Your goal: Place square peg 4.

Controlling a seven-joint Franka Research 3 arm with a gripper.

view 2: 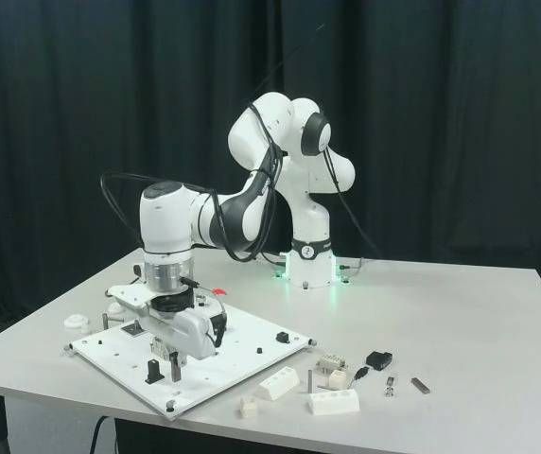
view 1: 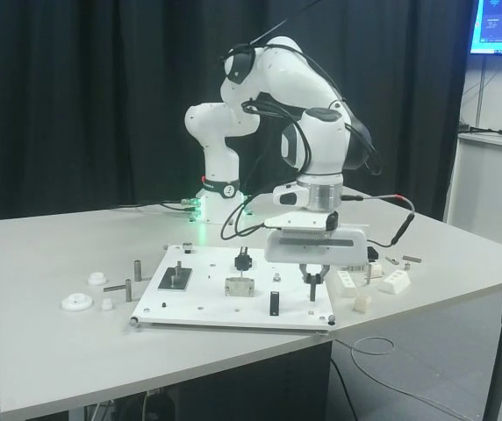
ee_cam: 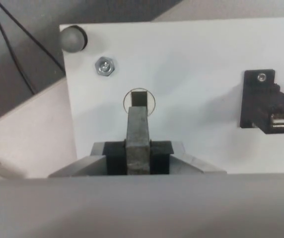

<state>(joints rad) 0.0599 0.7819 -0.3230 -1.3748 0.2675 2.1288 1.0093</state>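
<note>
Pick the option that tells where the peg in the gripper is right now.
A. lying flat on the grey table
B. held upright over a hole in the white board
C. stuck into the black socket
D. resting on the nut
B: in the wrist view the gripper holds the peg upright, its tip at the hole in the white board, apart from the nut and black socket.

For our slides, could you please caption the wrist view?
Gripper holding grey square metal peg above its hole in the white board.
</note>
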